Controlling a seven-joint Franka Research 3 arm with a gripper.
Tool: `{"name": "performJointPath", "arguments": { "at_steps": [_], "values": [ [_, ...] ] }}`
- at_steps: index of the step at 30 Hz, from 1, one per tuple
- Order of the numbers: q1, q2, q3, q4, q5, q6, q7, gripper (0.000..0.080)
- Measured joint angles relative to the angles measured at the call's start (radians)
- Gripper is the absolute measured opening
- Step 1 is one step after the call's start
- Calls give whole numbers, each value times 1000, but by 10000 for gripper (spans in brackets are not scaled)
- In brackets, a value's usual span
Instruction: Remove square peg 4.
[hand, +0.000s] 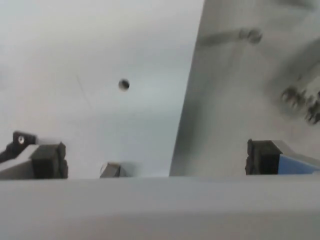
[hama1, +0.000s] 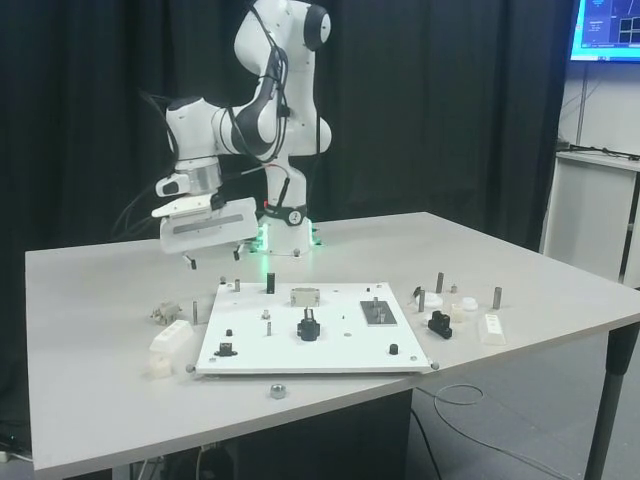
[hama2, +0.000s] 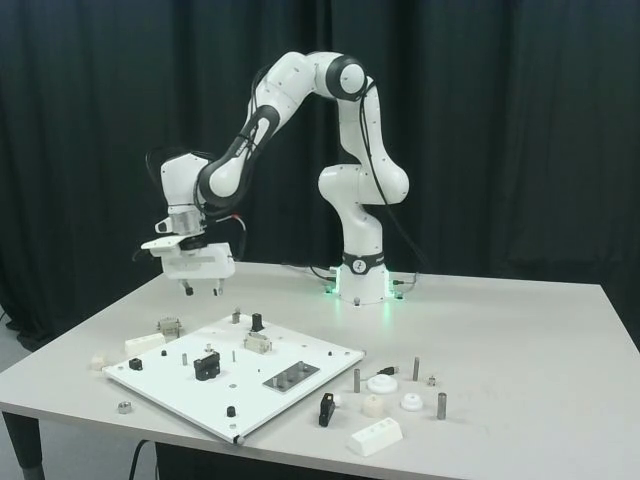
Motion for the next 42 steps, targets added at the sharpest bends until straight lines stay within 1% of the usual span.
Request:
{"name": "performJointPath", "arguments": {
  "at_steps": [7, 12, 17, 21, 23, 28, 36, 39, 42],
  "values": [
    [28, -17, 1, -31, -89, -4, 116, 800],
    [56, -17, 1, -33, -146, -30, 204, 800],
    [81, -15, 1, -33, -192, -47, 281, 800],
    [91, -13, 1, -33, -221, -59, 329, 800],
    [92, -12, 1, -33, -228, -61, 345, 800],
    [90, -9, -3, -37, -230, -61, 370, 800],
    [89, -6, -20, -56, -228, -58, 409, 800],
    [89, -5, -22, -63, -224, -56, 411, 800],
    [89, -5, -22, -75, -207, -45, 416, 800]
  ]
}}
